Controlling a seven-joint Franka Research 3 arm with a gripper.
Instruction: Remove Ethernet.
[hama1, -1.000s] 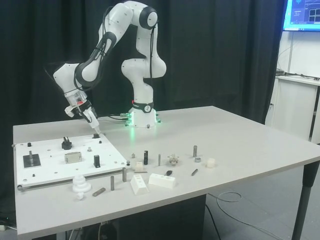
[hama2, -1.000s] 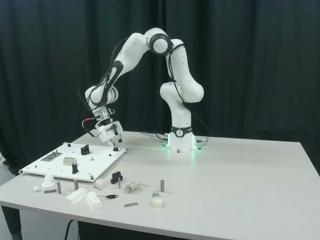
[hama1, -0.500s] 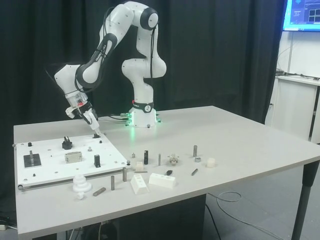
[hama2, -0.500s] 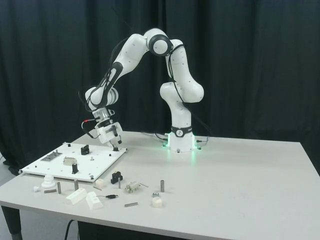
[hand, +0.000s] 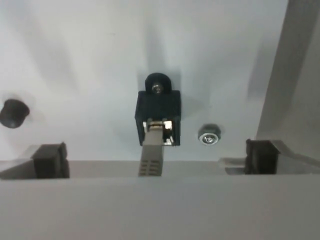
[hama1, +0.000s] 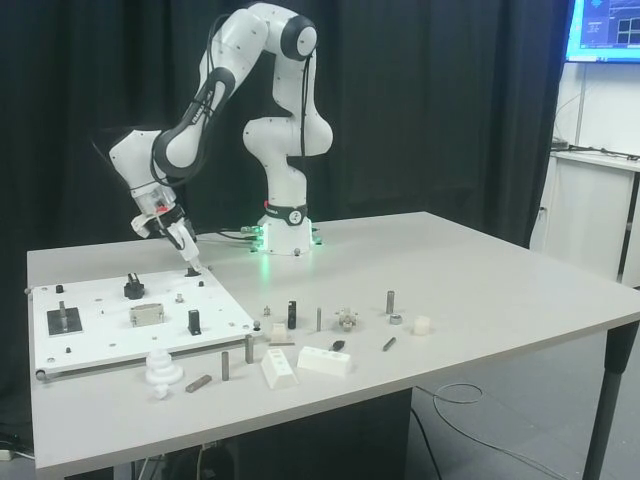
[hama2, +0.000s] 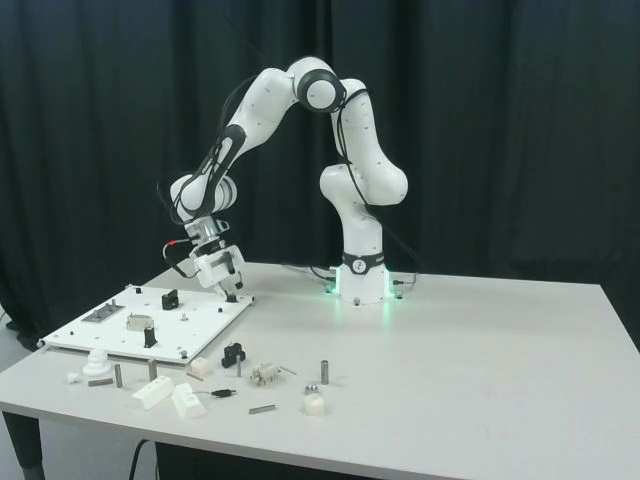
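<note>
Hand hovers tilted at the white board's far corner, upper left of the frame, grasping the Ethernet plug, which sits in its black socket in the wrist view's centre, aligned for a straight pull.

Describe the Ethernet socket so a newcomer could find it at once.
Look at the white board on the grey table, at its far corner nearest the arm's base. The gripper hangs right over the Ethernet socket, a small black block with a grey plug sticking out, unlike the bare nut beside it.
</note>
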